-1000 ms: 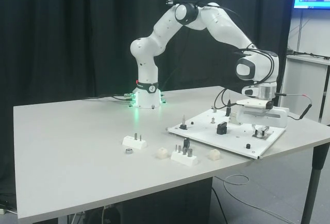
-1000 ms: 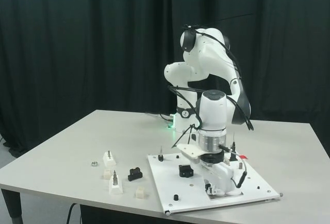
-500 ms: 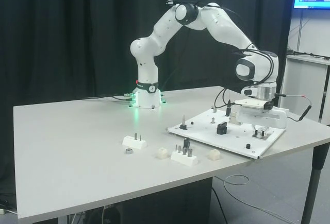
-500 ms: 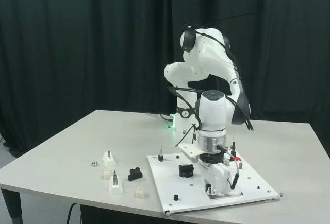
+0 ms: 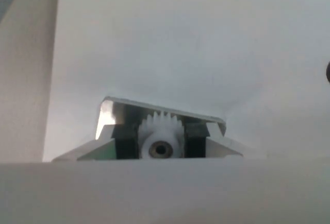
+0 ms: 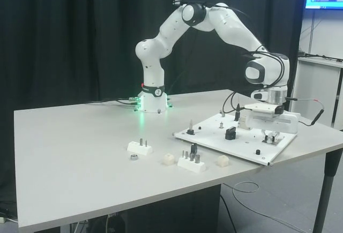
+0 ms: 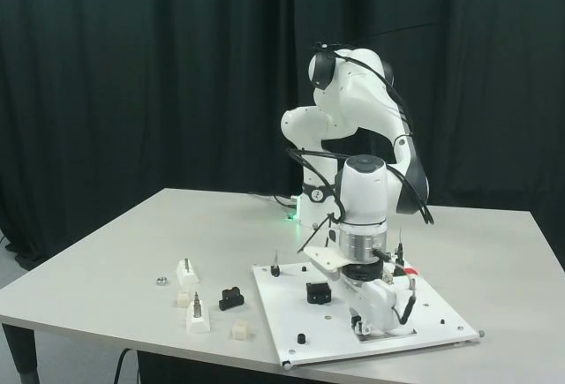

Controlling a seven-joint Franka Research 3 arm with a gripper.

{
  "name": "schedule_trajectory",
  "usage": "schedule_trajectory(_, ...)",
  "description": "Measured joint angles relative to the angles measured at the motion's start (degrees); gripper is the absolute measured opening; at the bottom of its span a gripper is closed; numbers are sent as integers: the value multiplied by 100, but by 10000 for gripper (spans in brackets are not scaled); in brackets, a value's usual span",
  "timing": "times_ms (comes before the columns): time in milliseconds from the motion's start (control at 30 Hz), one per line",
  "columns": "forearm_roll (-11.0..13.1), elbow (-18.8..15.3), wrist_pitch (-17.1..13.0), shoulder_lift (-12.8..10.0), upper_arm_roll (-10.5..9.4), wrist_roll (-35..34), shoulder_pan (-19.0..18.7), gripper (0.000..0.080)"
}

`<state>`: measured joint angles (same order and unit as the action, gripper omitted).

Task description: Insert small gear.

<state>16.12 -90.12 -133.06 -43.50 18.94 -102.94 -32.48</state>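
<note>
In the wrist view the small white gear [image 5: 160, 127] sits between two black fingertips [image 5: 125, 140], teeth up and its centre hole facing the camera. My gripper [image 5: 160, 141] is shut on it, just above the white board [image 5: 180, 54]. In the first room view the gripper [image 6: 272, 135] hangs low over the right end of the white board [image 6: 211, 138]. The second room view shows the gripper [image 7: 361, 320] close to the near right part of the board [image 7: 282, 313]. The gear is hidden by the hand in both room views.
On the board stand a black block [image 6: 230, 133], a thin peg [image 6: 190, 126] and small black studs [image 6: 258, 151]. On the grey table left of the board are two white holders [image 6: 139, 147] [image 6: 192, 164], two small cubes [image 6: 168, 159] [image 6: 222, 160] and a nut [image 6: 133, 157].
The wrist has turned slightly over the board's right end, shifting the hand and its cable a little. The gear stays in the gripper; the rest of the arm holds its place.
</note>
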Motion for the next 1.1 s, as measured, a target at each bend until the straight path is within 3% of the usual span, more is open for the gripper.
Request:
schedule_trajectory(400, 2, -1, -11, -9, -2, 556, 0, 189)
schedule_trajectory(733, 31, -8, -18, -14, 4, -360, 1, 189)
schedule_trajectory(1100, 30, -9, -19, -14, 4, -424, 0, 189)
